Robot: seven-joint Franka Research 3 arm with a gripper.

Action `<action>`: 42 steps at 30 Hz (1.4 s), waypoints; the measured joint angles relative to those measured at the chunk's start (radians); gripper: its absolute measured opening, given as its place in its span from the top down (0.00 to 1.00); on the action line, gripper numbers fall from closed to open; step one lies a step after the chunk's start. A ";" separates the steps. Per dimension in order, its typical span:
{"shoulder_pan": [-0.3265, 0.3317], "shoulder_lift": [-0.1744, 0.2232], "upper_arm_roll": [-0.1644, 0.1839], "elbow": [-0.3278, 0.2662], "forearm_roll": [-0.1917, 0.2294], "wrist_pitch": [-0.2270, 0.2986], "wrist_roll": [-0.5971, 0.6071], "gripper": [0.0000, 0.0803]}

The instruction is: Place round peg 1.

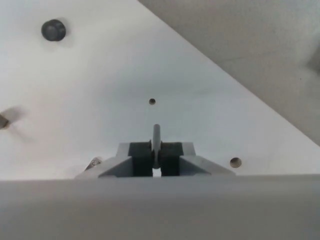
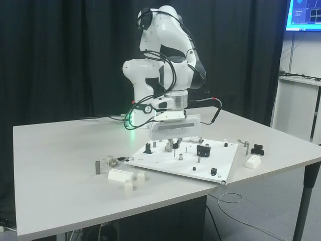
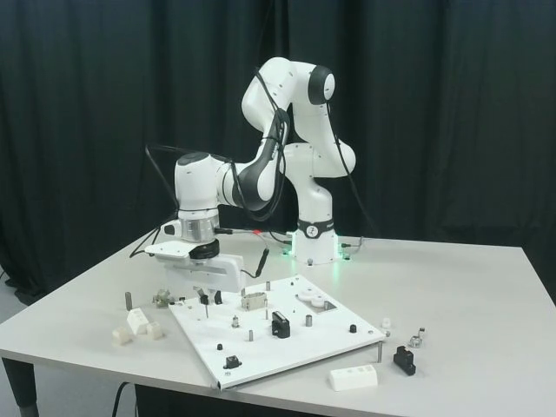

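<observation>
Round peg 1 (image 1: 156, 137): slim grey pin, clamped upright between fingers of gripper (image 1: 156, 156), hanging just above white board (image 1: 100, 100) near its corner toward arm base. Small hole (image 1: 152, 101) close ahead, unfilled. Advised: centre pin over hole, keep vertical, lower slowly, release only once seated.

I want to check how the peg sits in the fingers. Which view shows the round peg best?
The wrist view: the round peg stands clamped between the black pads of the gripper, above the white board. The second room view shows it as a thin pin under the gripper. In the first room view it is barely discernible.
</observation>
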 joint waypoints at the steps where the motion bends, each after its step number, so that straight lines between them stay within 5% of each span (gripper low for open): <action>1: 0.000 0.000 0.000 0.000 0.000 0.000 0.000 0.96; 25: 0.008 0.000 0.001 0.000 -0.001 0.008 -0.022 0.96; 42: 0.104 -0.023 0.017 -0.002 0.010 0.012 -0.028 0.96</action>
